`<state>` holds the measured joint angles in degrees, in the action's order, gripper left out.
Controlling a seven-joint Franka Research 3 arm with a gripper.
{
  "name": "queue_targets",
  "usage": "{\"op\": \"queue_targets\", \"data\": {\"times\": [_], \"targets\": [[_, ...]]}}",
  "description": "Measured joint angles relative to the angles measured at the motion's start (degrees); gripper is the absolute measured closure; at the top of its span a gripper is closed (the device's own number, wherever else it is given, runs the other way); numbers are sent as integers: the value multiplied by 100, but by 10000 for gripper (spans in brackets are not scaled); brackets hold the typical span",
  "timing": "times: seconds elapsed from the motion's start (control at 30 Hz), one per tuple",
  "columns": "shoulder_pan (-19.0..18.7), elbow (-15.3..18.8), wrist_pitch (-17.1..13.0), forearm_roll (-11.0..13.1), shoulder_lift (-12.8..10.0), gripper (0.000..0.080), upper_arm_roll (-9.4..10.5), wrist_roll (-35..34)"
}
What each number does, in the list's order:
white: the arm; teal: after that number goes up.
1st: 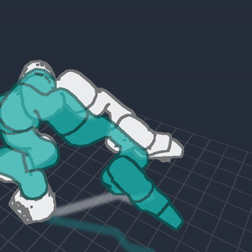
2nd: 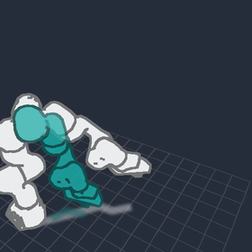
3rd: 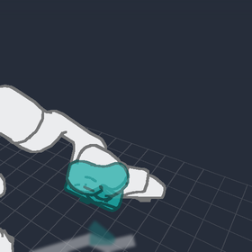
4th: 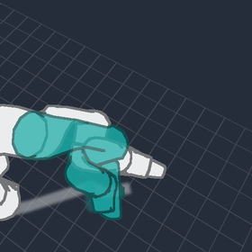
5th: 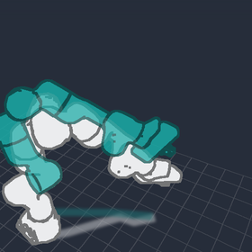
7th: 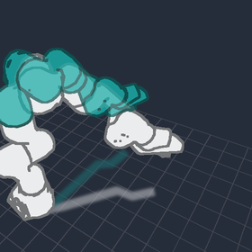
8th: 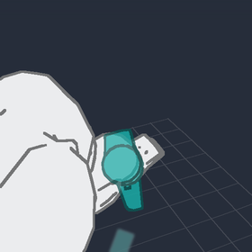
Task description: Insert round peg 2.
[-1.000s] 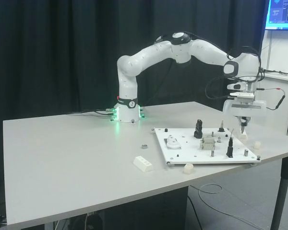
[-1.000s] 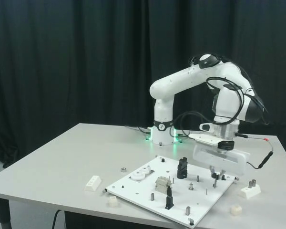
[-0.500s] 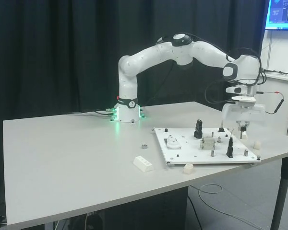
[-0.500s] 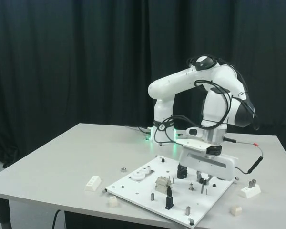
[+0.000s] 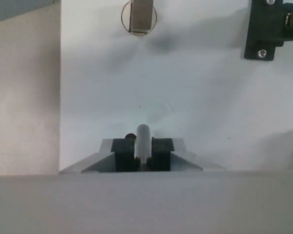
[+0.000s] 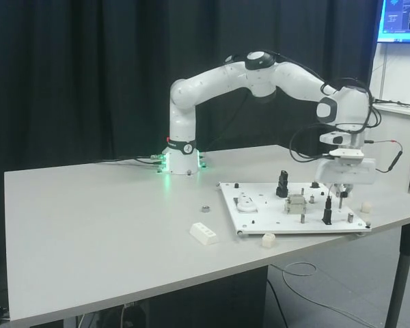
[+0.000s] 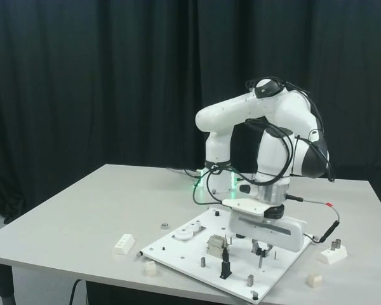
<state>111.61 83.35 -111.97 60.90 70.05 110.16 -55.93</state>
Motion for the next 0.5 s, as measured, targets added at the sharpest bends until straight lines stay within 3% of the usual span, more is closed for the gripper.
{"op": "queue_targets", "data": {"times": [0.5], "targets": [[217,-177,202,30,5,734,142,61]]}}
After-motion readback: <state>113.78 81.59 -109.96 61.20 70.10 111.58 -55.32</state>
